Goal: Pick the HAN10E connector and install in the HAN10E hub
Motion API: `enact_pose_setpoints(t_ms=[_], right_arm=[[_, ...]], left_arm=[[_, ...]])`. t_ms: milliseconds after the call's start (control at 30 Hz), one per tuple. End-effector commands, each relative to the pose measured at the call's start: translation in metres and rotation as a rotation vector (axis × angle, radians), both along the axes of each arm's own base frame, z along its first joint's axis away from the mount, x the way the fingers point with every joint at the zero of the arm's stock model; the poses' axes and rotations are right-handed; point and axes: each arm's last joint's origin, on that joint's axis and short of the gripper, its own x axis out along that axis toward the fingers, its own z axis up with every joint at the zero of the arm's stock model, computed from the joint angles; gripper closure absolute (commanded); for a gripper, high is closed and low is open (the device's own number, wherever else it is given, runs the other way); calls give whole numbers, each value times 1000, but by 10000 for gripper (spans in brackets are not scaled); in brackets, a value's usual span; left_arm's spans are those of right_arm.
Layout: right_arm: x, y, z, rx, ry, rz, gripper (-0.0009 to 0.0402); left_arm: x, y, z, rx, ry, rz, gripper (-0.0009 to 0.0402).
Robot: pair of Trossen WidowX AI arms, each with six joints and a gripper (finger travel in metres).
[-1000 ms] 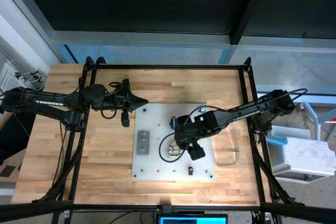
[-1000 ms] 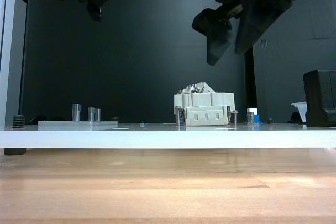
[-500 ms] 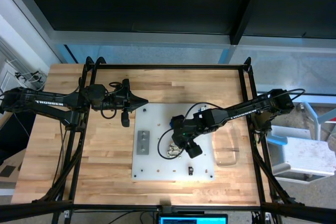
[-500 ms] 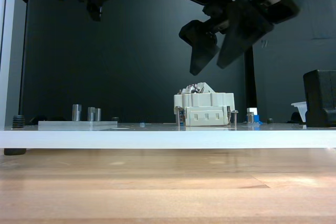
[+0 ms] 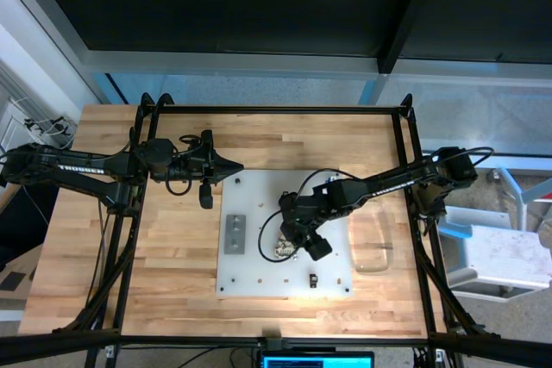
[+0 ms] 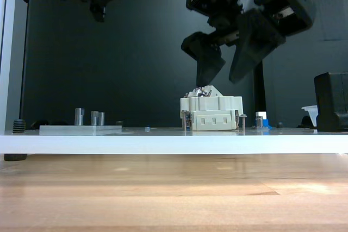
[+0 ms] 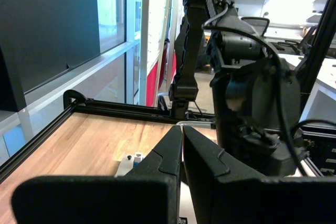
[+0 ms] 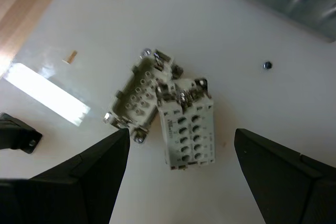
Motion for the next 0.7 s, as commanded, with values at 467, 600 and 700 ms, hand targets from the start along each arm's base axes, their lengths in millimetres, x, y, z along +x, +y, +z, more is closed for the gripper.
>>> enact_pose_setpoints(t_ms=[467,600,700], right_arm=[[9,-6,-15,18,9,36,114],[11,-6,-20,20,22,40,114],[12,-6,-22,17,23,46,115]], left_arm=[[0,0,-1,0,12,0,393],[0,0,-1,0,10,0,392],[0,0,-2,-1,13,0,393]])
